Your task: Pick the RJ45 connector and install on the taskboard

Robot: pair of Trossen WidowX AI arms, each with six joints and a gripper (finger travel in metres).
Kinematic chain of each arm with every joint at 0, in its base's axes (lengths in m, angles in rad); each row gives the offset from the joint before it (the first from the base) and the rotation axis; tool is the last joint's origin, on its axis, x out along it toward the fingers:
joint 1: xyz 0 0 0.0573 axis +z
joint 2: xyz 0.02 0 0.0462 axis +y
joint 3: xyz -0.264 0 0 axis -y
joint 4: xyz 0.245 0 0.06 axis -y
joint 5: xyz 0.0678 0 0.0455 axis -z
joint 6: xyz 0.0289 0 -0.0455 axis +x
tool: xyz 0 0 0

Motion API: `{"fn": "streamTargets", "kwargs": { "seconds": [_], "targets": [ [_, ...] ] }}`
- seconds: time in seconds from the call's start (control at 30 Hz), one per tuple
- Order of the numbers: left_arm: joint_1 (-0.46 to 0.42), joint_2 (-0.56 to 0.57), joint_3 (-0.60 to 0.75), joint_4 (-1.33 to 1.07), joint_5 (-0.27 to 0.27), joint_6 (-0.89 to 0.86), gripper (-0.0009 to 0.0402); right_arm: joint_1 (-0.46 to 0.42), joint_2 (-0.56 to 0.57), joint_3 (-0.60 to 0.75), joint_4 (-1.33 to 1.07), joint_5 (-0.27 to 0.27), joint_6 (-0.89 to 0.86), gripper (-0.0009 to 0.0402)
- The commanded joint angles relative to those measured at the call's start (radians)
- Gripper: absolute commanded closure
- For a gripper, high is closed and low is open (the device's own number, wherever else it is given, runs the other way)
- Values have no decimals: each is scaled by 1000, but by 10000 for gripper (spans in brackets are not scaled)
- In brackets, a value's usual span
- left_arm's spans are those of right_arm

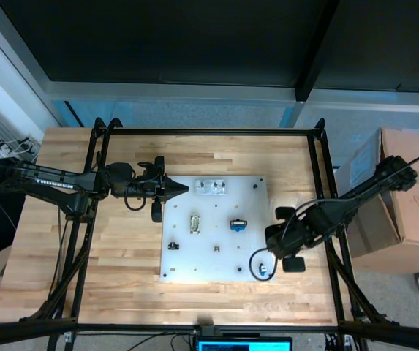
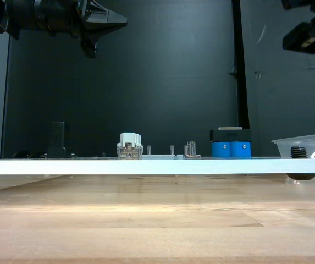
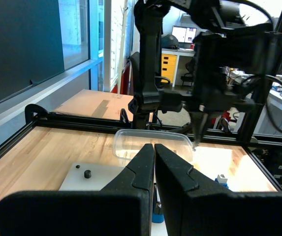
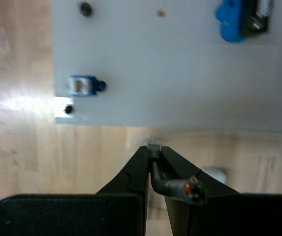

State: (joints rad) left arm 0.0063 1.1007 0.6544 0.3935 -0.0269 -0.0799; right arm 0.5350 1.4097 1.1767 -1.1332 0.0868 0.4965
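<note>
Over the desk (image 1: 121, 248), just beside the taskboard (image 4: 155, 64) edge, the RJ45 connector (image 4: 153, 144) is held clear of its seat. The right pincer (image 4: 154, 153) is clamped on its rear end and boot, and only the clear tip is left showing beyond the fingertips. A short cable stub (image 4: 169, 186), cut so that coloured cores are seen, is bent off to one side behind the grip. The blue jack (image 4: 83, 85) near the board's corner is judged to be the seat. The left pincer (image 1: 183, 188) is held above the board's far left edge, its fingers pressed together on nothing. The plug is judged light and stiff, its smooth plastic shell apt to be twisted in the grip and its thin latch tab easily snapped. Hold is best taken on the flat sides of the body or boot, never on the pliant cable, so that the latch is left free.
</note>
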Motion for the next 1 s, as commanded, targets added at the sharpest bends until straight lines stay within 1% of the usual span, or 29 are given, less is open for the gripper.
{"fn": "streamTargets", "kwargs": {
  "seconds": [0.03,0.2,0.47,0.7,1.0],
  "targets": [
    [0,0,0,0,0,0,392,17,64,60,2,0,18,393],
    [0,0,0,0,0,0,393,40,142,121,17,-3,47,393],
    [0,0,0,0,0,0,393,65,216,159,54,-11,73,393],
    [0,0,0,0,0,0,392,81,248,157,87,-10,75,393],
    [0,0,0,0,0,0,393,86,259,144,103,-8,72,393]
  ]
}}
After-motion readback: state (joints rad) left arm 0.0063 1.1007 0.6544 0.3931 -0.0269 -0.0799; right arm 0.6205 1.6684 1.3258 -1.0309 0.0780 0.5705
